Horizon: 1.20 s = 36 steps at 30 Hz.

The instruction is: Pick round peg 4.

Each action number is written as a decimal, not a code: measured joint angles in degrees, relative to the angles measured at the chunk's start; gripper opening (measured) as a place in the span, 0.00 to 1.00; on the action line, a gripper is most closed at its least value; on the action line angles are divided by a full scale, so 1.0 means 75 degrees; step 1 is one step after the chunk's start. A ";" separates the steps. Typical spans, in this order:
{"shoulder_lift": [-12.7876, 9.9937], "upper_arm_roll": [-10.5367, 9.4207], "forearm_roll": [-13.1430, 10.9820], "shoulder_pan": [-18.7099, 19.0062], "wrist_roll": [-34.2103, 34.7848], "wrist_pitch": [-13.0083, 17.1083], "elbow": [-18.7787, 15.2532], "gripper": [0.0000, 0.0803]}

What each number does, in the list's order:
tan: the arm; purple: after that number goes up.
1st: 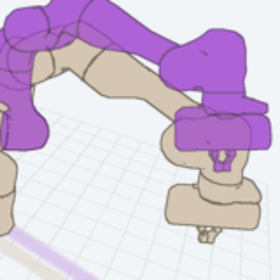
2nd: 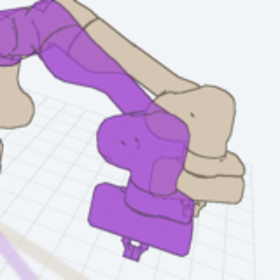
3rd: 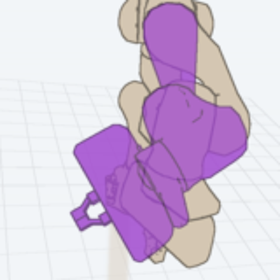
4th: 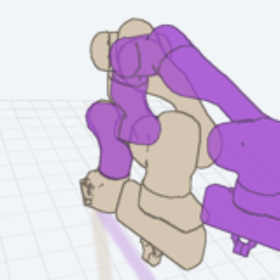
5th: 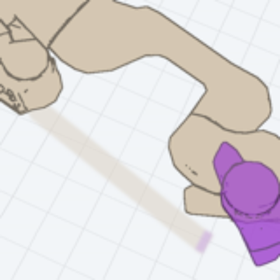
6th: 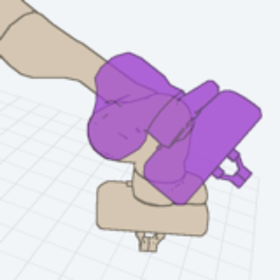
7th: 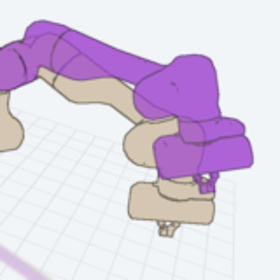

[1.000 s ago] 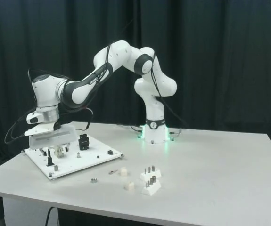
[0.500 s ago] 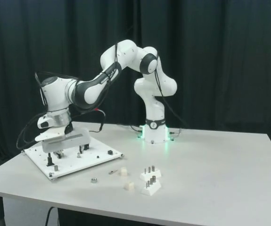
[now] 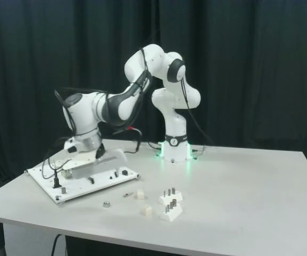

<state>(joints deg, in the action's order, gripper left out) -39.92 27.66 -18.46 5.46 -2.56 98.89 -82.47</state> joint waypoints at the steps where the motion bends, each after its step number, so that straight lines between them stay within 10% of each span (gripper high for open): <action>1: 0.0030 -0.0028 0.0003 0.0057 0.0103 -0.0009 -0.0052 1.00; 36: 0.0984 -0.1305 0.0855 0.1120 0.5233 0.0912 -0.1527 1.00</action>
<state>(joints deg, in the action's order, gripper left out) -32.54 17.88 -12.05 13.86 36.69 105.73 -93.92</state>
